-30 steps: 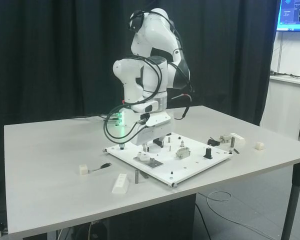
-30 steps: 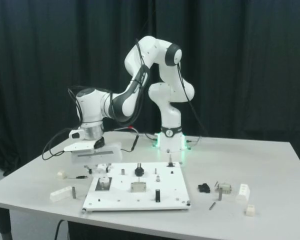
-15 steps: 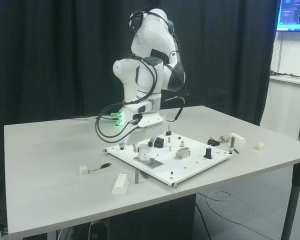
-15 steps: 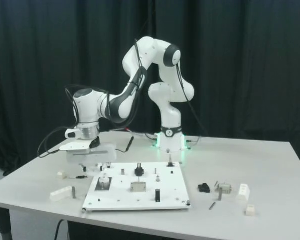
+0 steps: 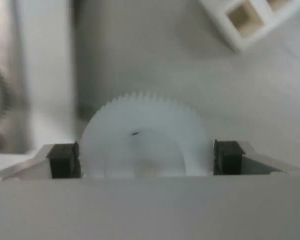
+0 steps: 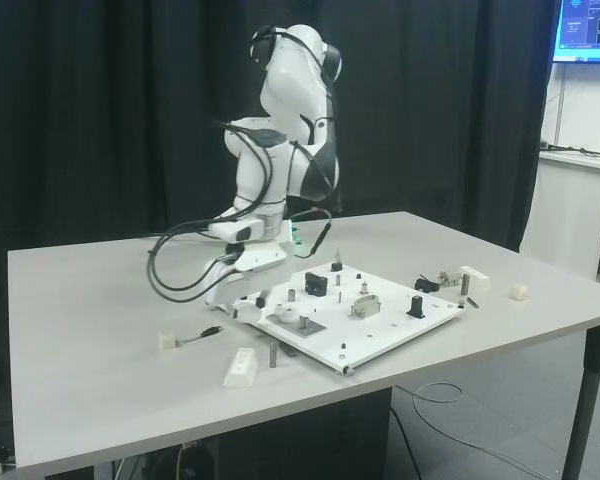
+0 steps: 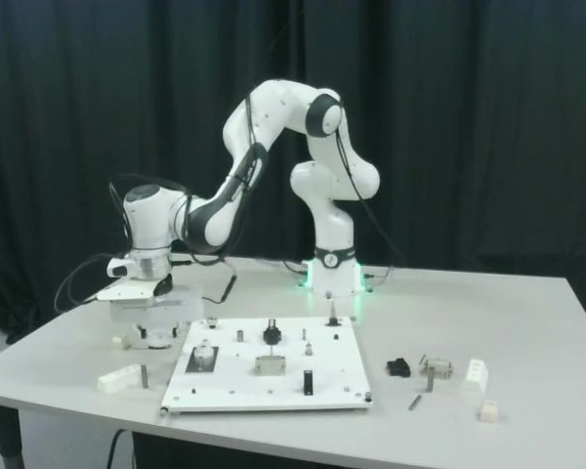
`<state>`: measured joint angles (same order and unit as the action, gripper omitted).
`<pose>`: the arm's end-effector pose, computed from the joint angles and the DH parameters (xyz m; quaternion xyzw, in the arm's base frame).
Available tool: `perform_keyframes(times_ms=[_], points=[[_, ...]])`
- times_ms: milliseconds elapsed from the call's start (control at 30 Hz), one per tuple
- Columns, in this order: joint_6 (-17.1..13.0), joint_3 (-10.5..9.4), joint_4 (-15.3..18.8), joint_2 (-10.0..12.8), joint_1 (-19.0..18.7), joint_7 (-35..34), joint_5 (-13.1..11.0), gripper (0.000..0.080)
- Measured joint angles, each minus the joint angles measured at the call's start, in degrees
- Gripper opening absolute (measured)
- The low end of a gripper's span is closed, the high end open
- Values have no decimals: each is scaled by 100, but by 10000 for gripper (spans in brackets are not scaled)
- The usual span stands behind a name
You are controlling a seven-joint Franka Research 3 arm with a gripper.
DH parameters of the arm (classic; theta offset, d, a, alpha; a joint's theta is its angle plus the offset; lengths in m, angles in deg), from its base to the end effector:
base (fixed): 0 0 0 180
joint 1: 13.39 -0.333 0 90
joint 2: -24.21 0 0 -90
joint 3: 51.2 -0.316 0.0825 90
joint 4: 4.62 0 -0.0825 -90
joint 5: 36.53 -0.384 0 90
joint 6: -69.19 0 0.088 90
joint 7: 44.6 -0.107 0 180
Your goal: Place large gear.
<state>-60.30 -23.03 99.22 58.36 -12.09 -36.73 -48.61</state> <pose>0.5724 -0.2918 0.2381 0.9721 -0.2250 -0.0498 0.0431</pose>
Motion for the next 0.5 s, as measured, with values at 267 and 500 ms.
perform_keyframes(times_ms=[267, 500], points=[[-270, -24, -1, 180, 271, 419, -195, 553], [-345, -25, -19, 299, 403, 711, -430, 346]])
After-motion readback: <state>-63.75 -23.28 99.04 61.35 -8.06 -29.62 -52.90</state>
